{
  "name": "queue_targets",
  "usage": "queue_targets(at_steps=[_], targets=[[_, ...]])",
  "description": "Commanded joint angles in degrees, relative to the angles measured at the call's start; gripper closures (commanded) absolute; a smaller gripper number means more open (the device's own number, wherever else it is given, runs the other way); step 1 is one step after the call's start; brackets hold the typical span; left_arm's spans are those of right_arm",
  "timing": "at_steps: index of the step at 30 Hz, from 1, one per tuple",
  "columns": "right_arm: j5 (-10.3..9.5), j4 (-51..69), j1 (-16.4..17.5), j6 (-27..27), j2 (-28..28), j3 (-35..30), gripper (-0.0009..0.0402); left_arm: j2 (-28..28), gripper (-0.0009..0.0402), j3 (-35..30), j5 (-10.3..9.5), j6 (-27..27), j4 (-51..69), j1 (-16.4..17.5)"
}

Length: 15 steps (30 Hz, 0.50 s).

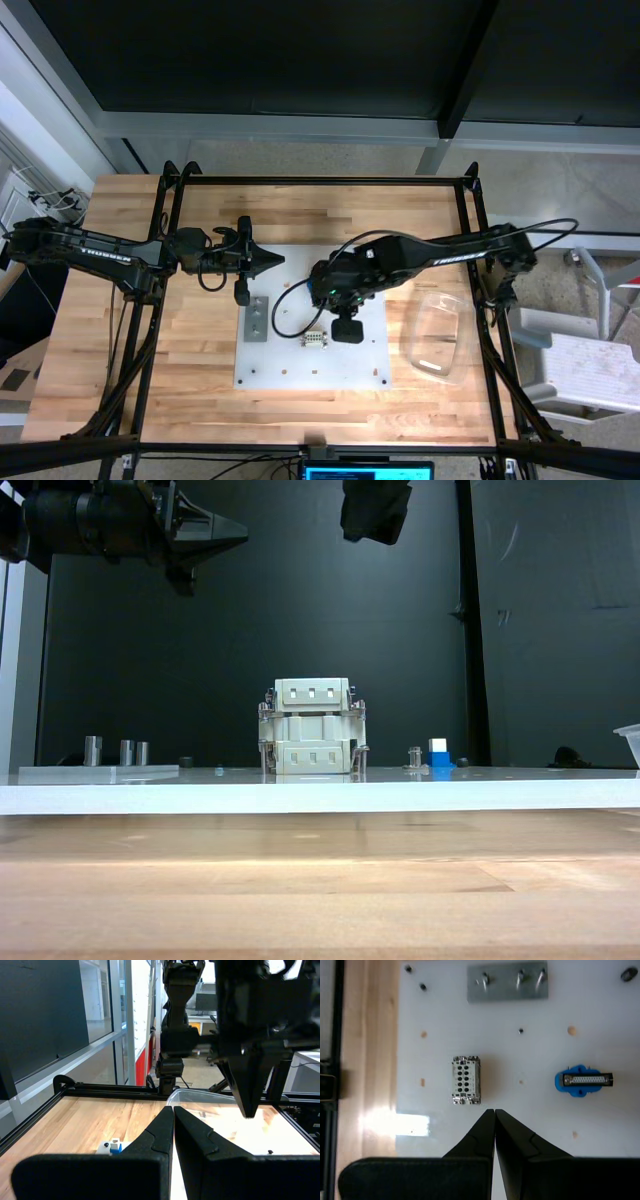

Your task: Remove the HAN10-E connector and place it in the container

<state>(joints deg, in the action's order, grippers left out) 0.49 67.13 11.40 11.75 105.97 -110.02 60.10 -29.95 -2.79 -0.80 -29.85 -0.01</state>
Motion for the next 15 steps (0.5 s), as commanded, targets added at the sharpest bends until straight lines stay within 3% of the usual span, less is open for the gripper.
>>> queue_targets(at_steps=[1, 15], targets=[[0.11, 3.26, 0.63, -0.13, 3.15, -3.52, 0.0393, 0.0, 0.0393, 0.0, 0.02, 0.0, 0.0, 0.0], [0.15, 8.85, 2.97, -1.36, 15.69, -16.02, 0.0393, 0.0, 0.0393, 0.0, 0.02, -0.02, 0.0, 0.0]])
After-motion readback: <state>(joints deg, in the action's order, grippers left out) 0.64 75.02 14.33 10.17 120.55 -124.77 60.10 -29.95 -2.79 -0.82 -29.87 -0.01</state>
